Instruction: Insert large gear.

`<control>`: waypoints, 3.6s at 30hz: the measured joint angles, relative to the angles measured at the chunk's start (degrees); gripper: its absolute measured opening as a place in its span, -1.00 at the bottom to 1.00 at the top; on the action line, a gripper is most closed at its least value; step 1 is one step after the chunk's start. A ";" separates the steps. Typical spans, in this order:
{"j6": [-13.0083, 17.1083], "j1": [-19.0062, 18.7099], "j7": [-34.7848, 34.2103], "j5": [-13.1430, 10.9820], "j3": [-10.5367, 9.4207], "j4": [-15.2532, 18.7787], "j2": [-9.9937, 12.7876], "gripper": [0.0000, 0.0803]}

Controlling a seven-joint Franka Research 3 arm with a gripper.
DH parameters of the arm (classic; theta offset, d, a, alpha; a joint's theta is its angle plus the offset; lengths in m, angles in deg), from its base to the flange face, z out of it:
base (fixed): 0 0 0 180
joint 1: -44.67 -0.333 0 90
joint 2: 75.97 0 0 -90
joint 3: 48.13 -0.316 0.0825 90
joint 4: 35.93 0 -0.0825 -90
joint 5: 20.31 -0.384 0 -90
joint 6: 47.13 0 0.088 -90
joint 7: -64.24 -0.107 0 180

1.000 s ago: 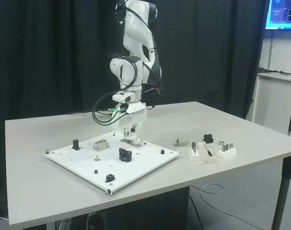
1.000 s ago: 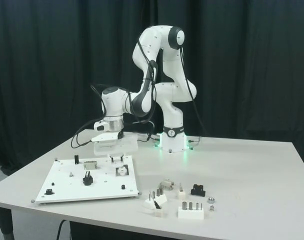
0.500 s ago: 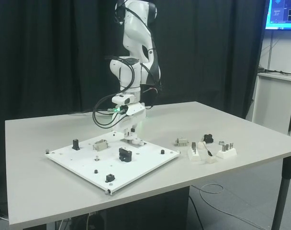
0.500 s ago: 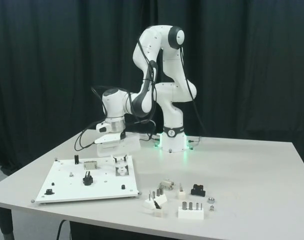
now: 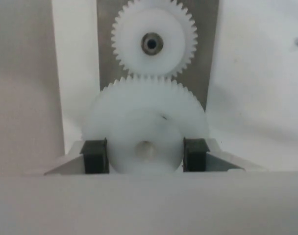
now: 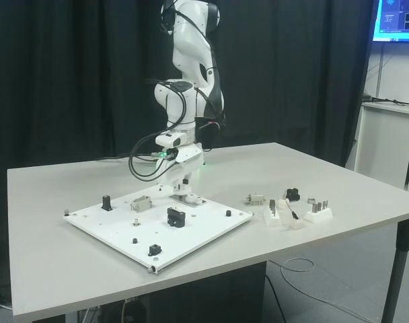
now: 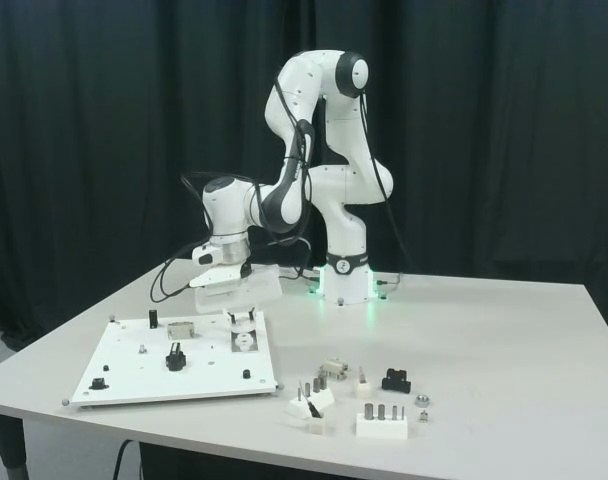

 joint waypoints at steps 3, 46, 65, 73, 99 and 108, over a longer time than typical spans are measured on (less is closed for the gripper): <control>-0.01 0.00 0.00 -0.04 0.12 0.03 0.00 -0.18; 1.40 0.00 -1.10 -3.23 1.04 0.23 0.36 -0.18; 1.63 0.00 -11.72 -3.24 1.04 0.28 0.37 -0.18; 1.63 -0.07 -18.54 -3.23 1.03 0.28 0.37 -0.18; 1.61 -0.47 -40.38 -3.23 0.96 0.30 0.39 -0.18; 1.67 -0.47 -41.86 -3.23 0.96 0.31 0.40 -0.18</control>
